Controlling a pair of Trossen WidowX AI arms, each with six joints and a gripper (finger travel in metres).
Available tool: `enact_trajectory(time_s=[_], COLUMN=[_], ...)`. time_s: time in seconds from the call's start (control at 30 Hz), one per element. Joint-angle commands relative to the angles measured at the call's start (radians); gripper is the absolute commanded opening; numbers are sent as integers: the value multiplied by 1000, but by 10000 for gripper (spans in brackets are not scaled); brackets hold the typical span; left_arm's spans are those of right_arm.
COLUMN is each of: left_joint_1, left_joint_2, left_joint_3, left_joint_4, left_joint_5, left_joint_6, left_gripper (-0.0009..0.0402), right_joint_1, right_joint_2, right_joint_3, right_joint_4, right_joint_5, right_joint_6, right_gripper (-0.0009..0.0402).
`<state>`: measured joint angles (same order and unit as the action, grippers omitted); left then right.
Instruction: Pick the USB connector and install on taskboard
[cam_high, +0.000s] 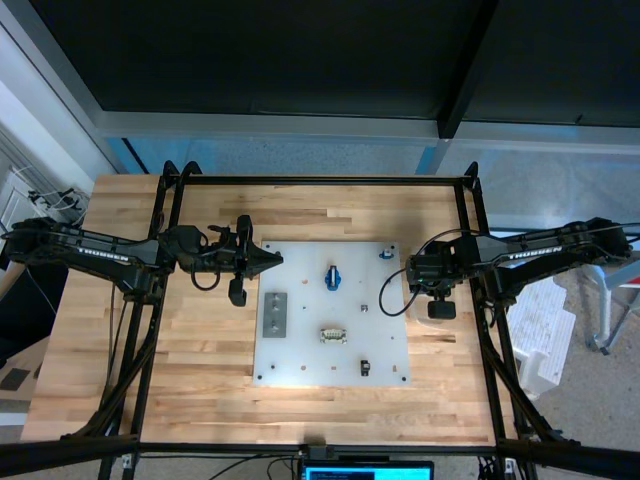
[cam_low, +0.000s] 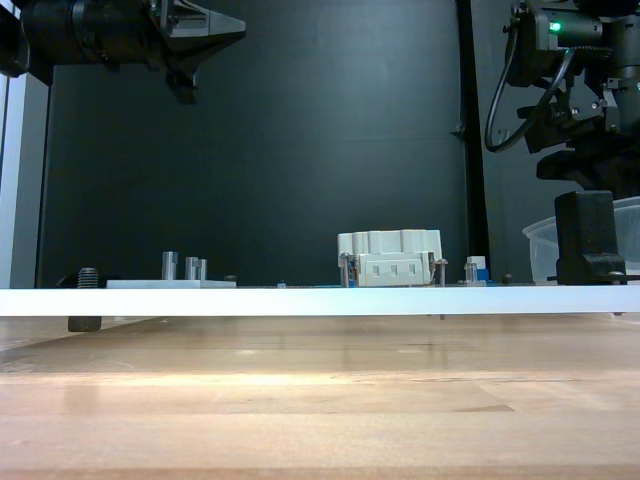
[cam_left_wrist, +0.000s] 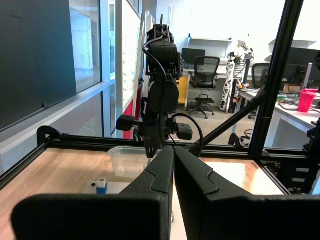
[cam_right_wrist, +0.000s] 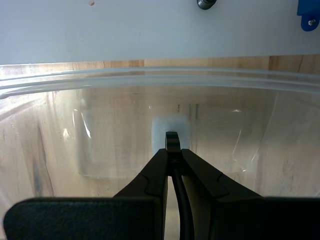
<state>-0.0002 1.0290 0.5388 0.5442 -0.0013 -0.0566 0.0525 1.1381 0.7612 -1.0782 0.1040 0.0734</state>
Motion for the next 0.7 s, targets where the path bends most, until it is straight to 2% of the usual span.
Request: enact_trajectory(time_s=[0.03, 0.43, 0.7], left_joint_1=[0, 0, 0], left_joint_2=[0, 0, 0], left_joint_3=[0, 0, 0], left_joint_4=[0, 0, 0], left_joint_5=[0, 0, 0], left_joint_6=[0, 0, 0], left_gripper=[0, 0, 0], right_joint_1=[0, 0, 47], right_joint_2=[1, 0, 11], right_joint_3=[0, 12, 126], right_joint_4=[0, -9, -60], right_joint_5=[-1, -1, 0], right_joint_6=[0, 5, 64], right_gripper=[0, 0, 0])
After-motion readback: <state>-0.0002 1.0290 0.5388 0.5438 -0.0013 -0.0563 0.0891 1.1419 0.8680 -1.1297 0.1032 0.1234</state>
